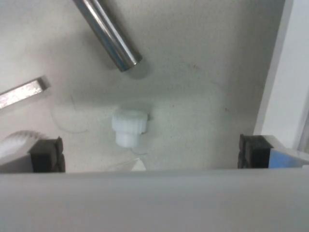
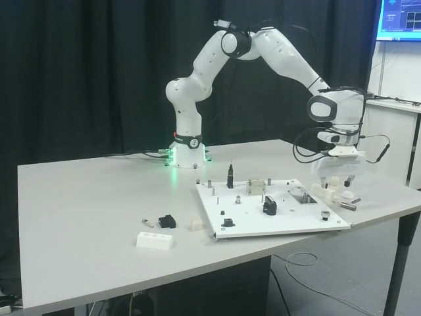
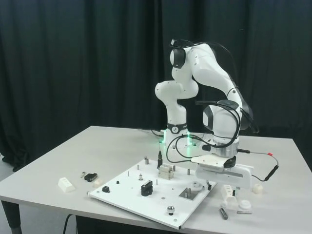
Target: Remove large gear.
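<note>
My gripper (image 1: pixel 150 152) is open, its black fingertips (image 1: pixel 47 154) wide apart just above the grey table beside the white board (image 3: pixel 146 200). Centred between them on the table stands a small white stepped gear (image 1: pixel 128 126). A wider white toothed piece (image 1: pixel 17 140), probably the large gear, lies partly hidden behind one fingertip; in the second room view it is a flat white disc (image 3: pixel 245 204) just right of the gripper (image 3: pixel 229 189). In the first room view the gripper (image 2: pixel 335 179) hangs over the table off the board's right edge.
A metal rod (image 1: pixel 108 34) and a flat metal key (image 1: pixel 24 92) lie close to the small gear. The board (image 2: pixel 276 217) carries pegs and black and grey parts. A white block (image 2: pixel 155 241) and a black piece (image 2: pixel 167 221) lie left of it.
</note>
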Available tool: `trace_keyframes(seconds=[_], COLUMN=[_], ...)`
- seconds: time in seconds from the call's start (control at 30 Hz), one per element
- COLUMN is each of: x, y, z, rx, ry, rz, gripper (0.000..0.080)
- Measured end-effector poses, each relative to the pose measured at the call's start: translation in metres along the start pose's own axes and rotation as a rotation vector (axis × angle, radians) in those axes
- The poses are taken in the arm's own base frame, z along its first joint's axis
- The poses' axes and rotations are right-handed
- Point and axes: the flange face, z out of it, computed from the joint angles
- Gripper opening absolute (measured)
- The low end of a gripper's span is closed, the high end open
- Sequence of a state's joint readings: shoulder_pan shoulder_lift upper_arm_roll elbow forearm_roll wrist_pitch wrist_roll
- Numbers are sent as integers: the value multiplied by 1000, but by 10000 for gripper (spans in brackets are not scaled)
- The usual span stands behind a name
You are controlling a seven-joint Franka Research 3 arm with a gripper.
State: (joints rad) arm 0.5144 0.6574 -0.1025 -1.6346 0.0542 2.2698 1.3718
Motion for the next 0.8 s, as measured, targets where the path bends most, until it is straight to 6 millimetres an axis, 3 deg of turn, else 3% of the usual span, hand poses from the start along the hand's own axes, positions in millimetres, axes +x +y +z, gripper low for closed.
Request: trace_keyframes(seconds=[0.37, 0.8], x=[6, 26], y=[10, 38], z=[-6, -14], rx=[-74, -178], ry=[-7, 12], rz=[9, 16], gripper=[800, 800])
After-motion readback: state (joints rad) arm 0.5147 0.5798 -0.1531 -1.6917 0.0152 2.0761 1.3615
